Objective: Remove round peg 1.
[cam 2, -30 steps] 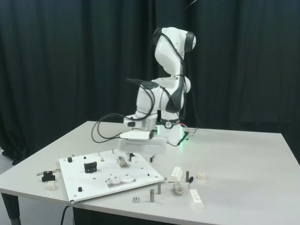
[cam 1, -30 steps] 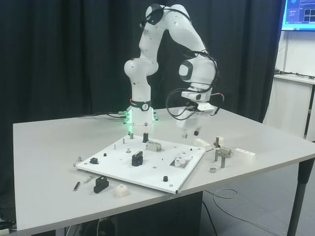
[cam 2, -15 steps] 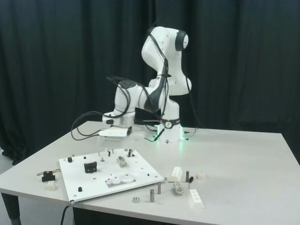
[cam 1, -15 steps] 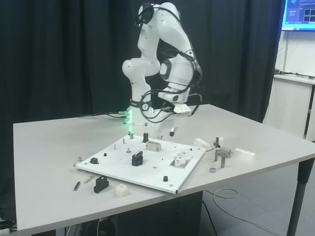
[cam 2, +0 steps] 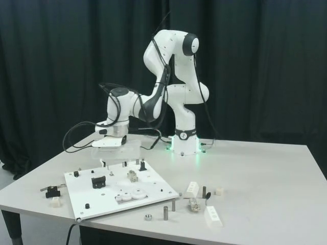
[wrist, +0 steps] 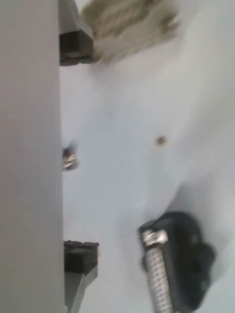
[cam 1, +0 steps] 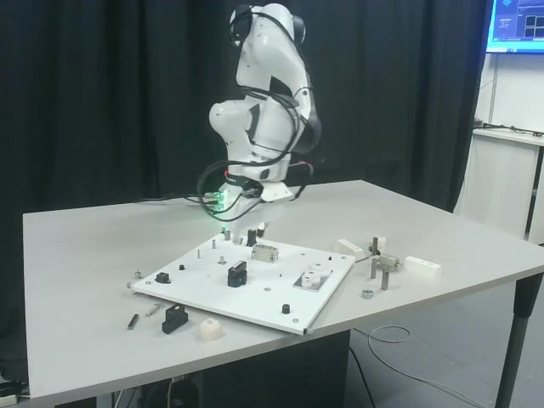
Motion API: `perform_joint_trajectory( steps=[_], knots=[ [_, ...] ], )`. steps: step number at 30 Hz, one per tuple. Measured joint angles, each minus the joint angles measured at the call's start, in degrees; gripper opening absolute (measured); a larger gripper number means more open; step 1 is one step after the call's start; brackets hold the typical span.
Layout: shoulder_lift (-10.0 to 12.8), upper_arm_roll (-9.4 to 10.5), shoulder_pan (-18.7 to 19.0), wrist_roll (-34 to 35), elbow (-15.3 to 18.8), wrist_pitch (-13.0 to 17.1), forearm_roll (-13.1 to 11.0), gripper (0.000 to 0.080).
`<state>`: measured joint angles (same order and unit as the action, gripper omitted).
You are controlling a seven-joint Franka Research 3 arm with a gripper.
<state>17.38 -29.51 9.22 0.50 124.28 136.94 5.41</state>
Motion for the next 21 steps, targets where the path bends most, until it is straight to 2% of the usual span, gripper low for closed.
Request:
perform_joint_trajectory(
  steps=[9, 21],
  knots=[
    [0.0, -0.52, -4.66, -6.12, 1.05, 1.25, 0.65, 0.08],
    [-0.05, -2.65, -7.65, -12.96, 4.46, 5.84, 0.65, 0.08]
  ],
)
